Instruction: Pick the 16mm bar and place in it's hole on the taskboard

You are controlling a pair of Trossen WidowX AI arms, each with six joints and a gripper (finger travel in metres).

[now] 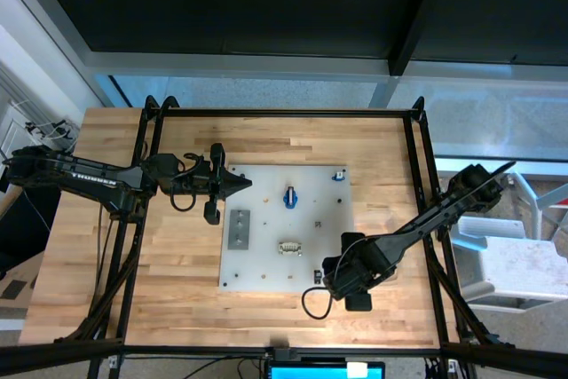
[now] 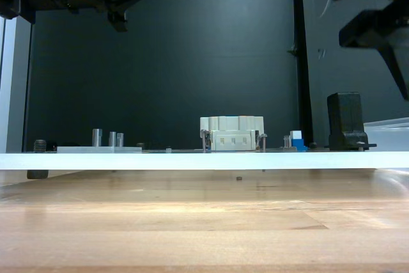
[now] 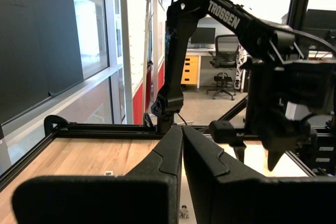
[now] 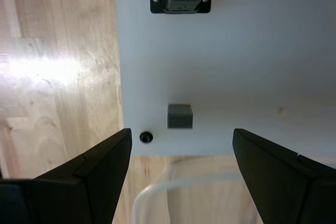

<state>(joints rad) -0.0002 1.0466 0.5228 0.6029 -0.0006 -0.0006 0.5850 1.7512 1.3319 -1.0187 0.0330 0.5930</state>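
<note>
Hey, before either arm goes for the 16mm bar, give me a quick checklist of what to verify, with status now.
1. Left gripper empty: ok, shut on nothing, above the taskboard's far left part.
2. Right gripper ready: ok, open, empty, above the board's near right corner.
3. 16mm bar in hand: not ok, neither holds it.
4. 16mm bar found: cannot tell; three bars stand upright in a grey block, which one is unclear.
5. Bar in its hole: cannot tell.
</note>
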